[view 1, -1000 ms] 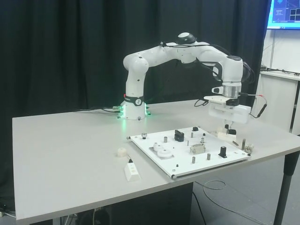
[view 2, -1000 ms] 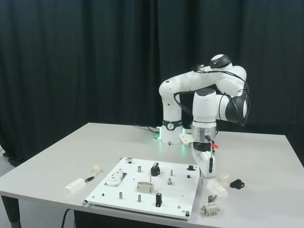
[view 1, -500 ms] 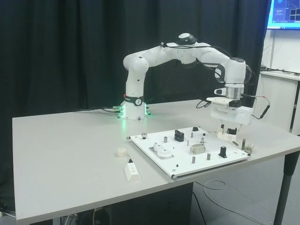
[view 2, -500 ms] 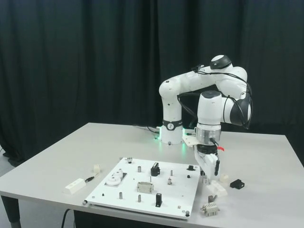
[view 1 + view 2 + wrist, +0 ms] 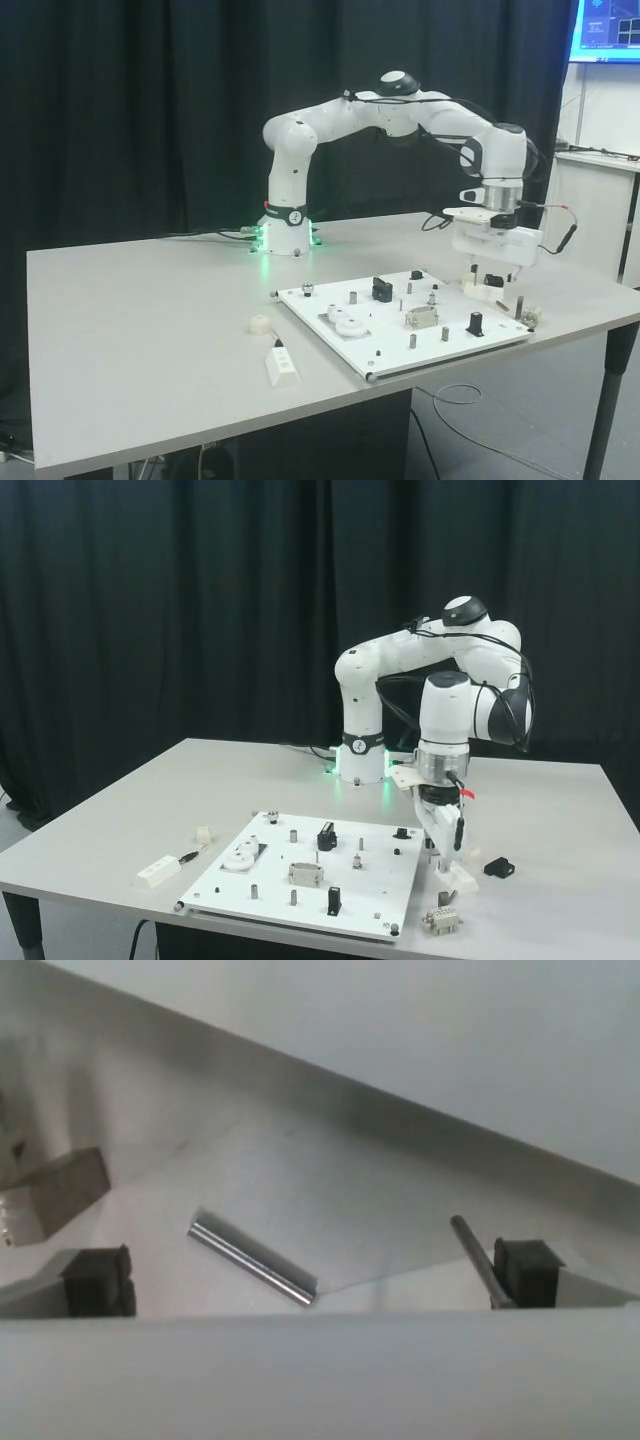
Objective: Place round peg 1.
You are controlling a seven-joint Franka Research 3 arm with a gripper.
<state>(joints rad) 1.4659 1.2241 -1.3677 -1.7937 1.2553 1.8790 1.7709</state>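
In the wrist view a short round metal peg lies flat on a white surface, between my two black fingertips and touching neither. My gripper is open and holds nothing. A thinner metal rod leans right beside the other fingertip. From the room views the gripper hangs low over a small white block just off the white board, on the side away from the loose white parts. The peg itself does not show in the room views.
A grey block lies near one fingertip. A black part and a metal connector lie beside the board. On the board stand pegs, gears and black clips. A white plug and a small white piece lie on the board's other side.
The arm has swung outward from the board's edge and lowered, bringing the gripper down over the small white block beside the board.
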